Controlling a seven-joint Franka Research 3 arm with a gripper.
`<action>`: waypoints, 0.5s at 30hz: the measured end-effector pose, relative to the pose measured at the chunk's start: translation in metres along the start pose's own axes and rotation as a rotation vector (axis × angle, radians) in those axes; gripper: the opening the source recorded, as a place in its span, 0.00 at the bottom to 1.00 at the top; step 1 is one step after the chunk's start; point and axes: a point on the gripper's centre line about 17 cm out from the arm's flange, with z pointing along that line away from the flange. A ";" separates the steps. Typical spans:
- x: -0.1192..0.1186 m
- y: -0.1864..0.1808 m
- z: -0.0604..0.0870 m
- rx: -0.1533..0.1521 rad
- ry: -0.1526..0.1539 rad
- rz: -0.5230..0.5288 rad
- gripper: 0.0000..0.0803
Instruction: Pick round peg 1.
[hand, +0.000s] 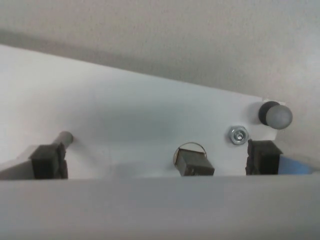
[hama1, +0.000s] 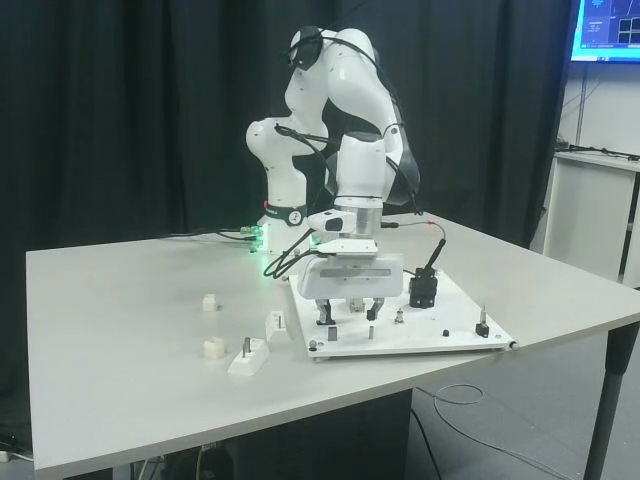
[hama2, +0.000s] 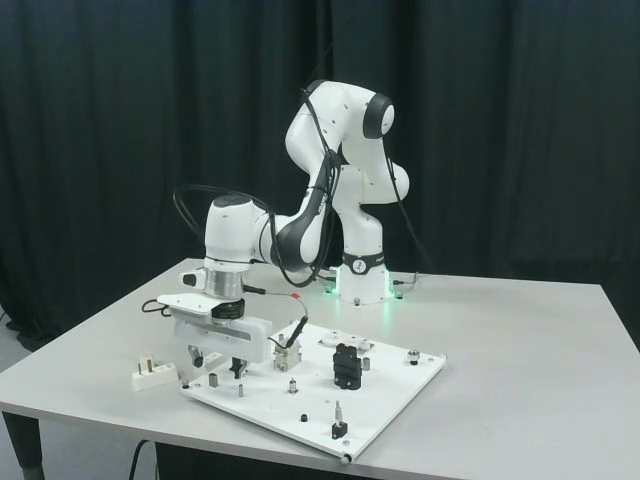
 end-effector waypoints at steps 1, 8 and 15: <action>0.000 0.000 0.000 0.000 0.000 0.000 1.00; 0.001 0.000 -0.001 0.000 0.001 0.000 1.00; 0.000 0.001 -0.001 0.000 0.001 0.002 1.00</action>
